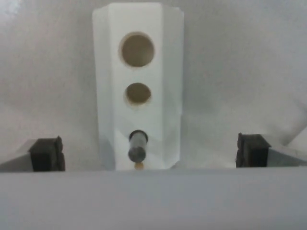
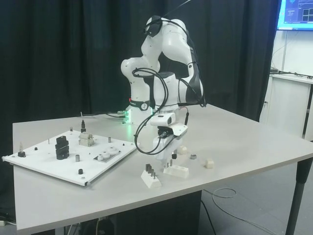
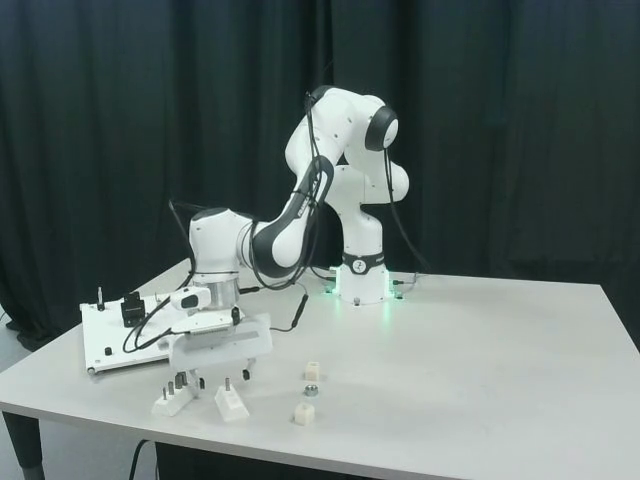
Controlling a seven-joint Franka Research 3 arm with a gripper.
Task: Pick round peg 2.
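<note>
In the wrist view a white peg holder (image 1: 139,86) lies between my fingertips. It has two empty round holes and one dark grey round peg (image 1: 137,146) standing in the third hole. My gripper (image 1: 148,152) is open, its black pads (image 1: 46,153) wide on either side of the holder and touching nothing. In the room views the gripper (image 2: 167,151) hangs just above this holder (image 2: 176,171) near the table's front edge, and the peg (image 3: 227,383) stands up from the holder (image 3: 231,403).
A second white holder (image 2: 151,178) with small pegs sits just beside the first. Two small white cubes (image 2: 209,163) (image 2: 182,150) and a small ring (image 2: 193,156) lie nearby. A white board (image 2: 68,156) carrying several parts lies at the table's far side from them.
</note>
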